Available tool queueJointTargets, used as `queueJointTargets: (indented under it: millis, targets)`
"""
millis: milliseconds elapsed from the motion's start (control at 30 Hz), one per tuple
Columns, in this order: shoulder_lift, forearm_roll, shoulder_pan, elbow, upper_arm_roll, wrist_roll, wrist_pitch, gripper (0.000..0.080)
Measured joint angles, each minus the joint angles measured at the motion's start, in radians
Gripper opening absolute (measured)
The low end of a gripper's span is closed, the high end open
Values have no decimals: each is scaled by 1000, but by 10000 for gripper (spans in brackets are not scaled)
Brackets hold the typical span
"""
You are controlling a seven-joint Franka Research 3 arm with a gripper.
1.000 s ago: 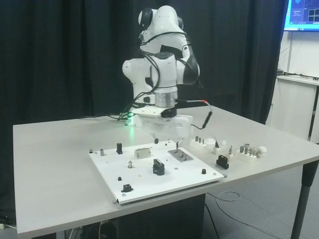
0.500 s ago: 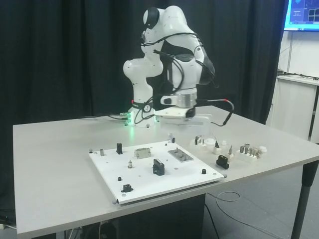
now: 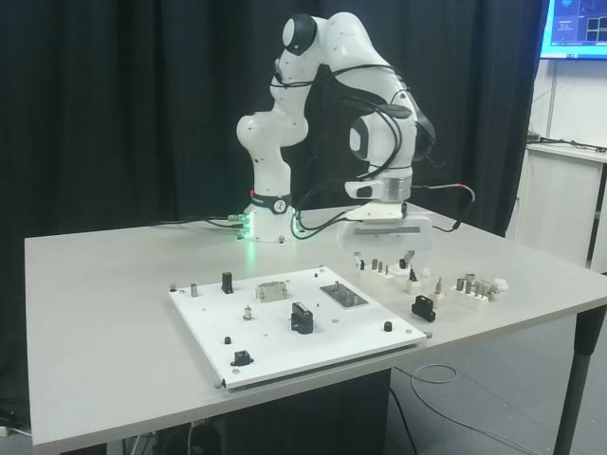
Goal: Pick USB.
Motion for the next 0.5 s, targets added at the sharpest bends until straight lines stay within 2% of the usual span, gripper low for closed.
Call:
queueJointTargets:
  millis: [233,500]
  targets:
    - [0,-10,42,-10,2,-4,23,800]
    - [-2,-10,76,-20,12,56,50,800]
